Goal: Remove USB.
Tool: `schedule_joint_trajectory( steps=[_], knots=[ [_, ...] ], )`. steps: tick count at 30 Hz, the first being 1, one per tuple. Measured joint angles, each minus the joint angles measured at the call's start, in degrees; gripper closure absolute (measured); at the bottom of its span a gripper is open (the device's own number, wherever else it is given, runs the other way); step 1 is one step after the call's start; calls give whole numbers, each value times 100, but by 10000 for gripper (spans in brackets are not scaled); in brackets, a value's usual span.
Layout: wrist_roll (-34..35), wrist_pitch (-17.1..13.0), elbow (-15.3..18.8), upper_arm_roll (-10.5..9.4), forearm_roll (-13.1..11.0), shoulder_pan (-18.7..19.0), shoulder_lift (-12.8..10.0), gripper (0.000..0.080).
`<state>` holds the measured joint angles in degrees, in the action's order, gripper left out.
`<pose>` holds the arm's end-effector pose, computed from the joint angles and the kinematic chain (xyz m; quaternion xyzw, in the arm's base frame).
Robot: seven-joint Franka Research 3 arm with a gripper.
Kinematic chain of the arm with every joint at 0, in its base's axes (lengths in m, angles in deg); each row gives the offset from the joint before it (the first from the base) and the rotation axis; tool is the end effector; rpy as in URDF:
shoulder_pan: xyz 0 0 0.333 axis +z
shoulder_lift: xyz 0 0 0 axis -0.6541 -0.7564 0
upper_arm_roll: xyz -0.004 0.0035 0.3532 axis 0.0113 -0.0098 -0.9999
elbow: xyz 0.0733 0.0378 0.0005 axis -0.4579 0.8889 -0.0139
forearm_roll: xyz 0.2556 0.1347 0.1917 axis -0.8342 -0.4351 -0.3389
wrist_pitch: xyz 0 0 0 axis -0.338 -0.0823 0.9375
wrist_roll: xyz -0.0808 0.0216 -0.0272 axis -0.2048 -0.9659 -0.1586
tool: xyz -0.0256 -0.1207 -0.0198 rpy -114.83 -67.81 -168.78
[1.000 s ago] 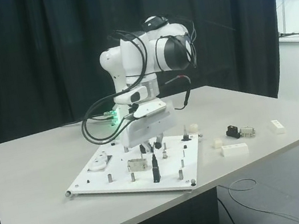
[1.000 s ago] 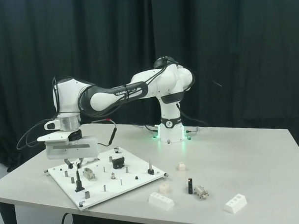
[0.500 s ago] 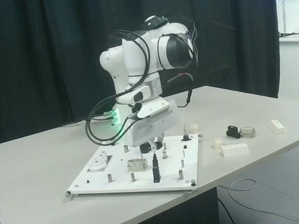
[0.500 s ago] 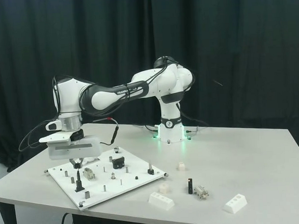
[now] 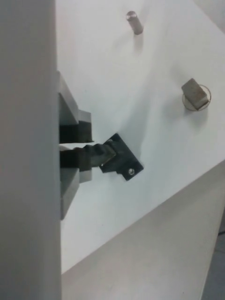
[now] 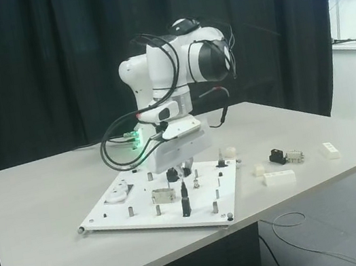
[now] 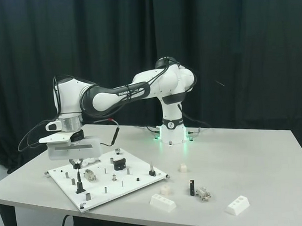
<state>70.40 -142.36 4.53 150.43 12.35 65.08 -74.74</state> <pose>0.6845 -0.2025 0.3020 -0.9618 0.2735 -0.0026 0.0117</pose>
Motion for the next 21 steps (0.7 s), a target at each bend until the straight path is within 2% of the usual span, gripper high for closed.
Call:
schedule_joint_trajectory(
  steps=[6, 15, 21],
  knots=[
    [0, 48, -141, 180, 27, -23, 2, 774],
    [135, 389, -366, 568, 28, -27, 10, 776],
    [170, 476, -424, 658, 28, -28, 14, 776]
  ],
)
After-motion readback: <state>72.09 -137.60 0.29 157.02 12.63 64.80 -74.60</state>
